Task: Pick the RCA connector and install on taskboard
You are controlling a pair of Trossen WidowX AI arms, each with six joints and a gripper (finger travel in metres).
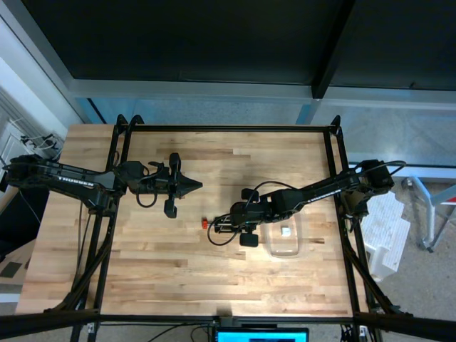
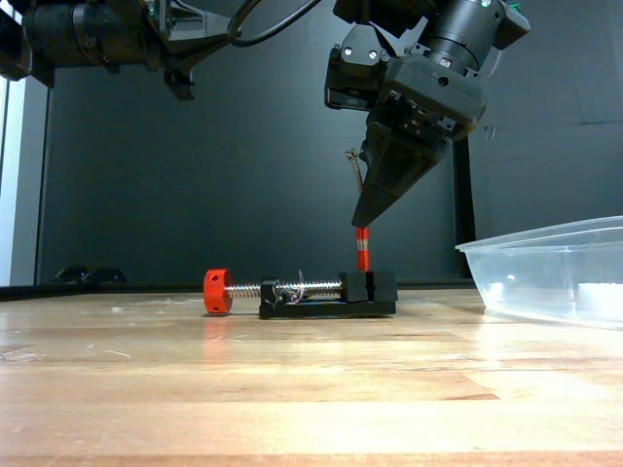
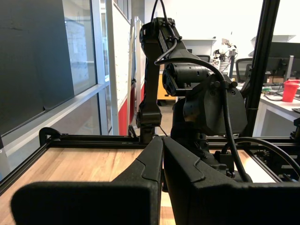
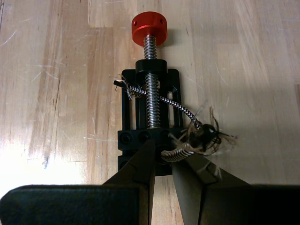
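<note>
- My left gripper (image 1: 194,185) hangs above the table (image 1: 78,235), fingers pressed together.
- The taskboard (image 2: 326,295) lies mid-table (knob (image 2: 216,291) pointing left).
- My right gripper (image 2: 362,220) pinches the connector (image 2: 362,249) upright at the taskboard's other end.
- The tray (image 2: 545,270) sits rightmost.

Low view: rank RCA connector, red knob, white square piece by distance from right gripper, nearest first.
1. RCA connector: held by the right gripper, above the taskboard, block end.
2. red knob: the taskboard's other end, to the left.
3. white square piece: in the clear tray, far right.
The left gripper hangs high at left, jaws shut.
</note>
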